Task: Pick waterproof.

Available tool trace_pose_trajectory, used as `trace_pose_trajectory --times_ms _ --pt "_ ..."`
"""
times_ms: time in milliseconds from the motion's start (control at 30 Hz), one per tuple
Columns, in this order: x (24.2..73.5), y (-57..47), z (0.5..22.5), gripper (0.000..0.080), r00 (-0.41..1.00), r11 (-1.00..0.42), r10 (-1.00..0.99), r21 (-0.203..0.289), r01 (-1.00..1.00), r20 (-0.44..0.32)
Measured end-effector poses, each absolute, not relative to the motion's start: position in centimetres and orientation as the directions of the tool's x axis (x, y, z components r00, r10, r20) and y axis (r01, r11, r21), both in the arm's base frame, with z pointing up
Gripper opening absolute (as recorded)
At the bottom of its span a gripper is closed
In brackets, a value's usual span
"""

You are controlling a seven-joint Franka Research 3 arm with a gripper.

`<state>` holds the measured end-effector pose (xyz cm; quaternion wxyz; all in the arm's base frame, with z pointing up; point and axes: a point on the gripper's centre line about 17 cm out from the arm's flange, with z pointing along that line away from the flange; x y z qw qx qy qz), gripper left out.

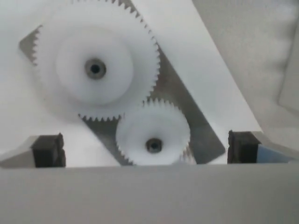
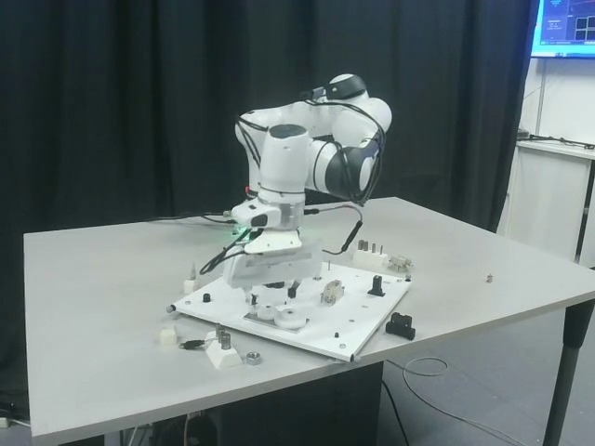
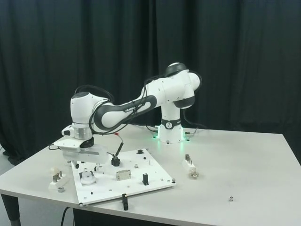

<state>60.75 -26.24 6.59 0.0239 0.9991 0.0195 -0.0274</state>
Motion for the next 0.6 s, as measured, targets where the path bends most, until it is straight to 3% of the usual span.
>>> trace_pose_trajectory --times_ms 67,600 --pt "60.8 -26.2 7.2 0.0788 0.998 -0.998 0.036 0.053 0.039 -0.058" --pt "60.4 -26.3 8.4 0.08 0.998 -0.997 0.015 0.072 0.02 -0.061"
